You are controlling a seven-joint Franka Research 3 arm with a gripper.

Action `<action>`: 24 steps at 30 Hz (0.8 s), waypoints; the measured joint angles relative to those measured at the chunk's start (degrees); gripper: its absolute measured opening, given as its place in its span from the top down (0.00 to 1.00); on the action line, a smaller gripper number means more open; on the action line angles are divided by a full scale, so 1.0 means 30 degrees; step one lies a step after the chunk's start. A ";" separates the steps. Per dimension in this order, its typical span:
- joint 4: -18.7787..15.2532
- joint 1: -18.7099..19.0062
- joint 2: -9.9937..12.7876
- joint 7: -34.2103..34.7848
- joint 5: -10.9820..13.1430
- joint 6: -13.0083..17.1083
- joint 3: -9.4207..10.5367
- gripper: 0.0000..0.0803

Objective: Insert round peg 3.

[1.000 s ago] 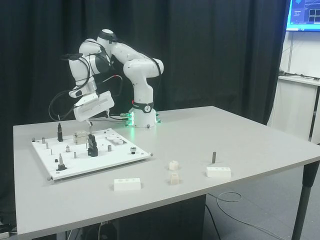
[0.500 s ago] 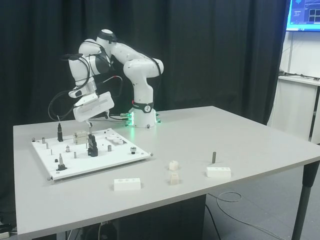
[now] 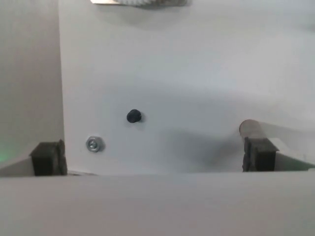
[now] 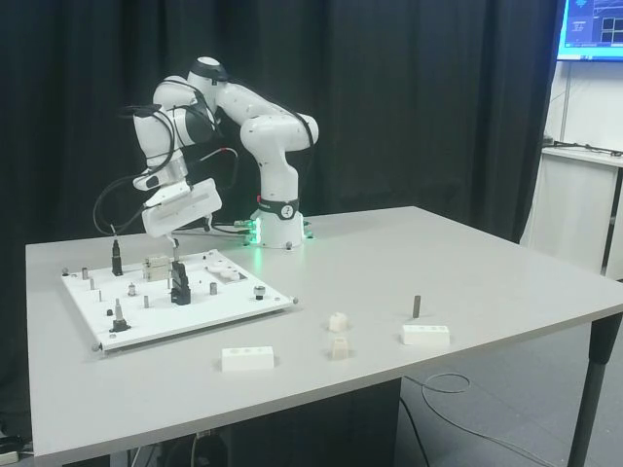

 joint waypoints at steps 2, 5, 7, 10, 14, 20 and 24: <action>0.0000 -0.0009 0.0001 0.0000 0.0000 -0.0016 0.0000 0.00; -0.0007 -0.0027 0.0002 -0.0001 0.0000 -0.0074 -0.0003 0.00; -0.0025 -0.0028 0.0003 -0.0001 0.0000 -0.0176 -0.0050 0.00; -0.0038 -0.0027 0.0003 -0.0017 0.0000 -0.0274 -0.0168 0.00; -0.0038 -0.0027 0.0004 -0.0032 -0.0078 -0.0304 -0.0387 0.00; -0.0043 -0.0025 0.0003 -0.0107 -0.0305 -0.0280 -0.0728 0.00; -0.0044 -0.0015 0.0003 -0.0130 -0.0312 -0.0246 -0.0771 0.00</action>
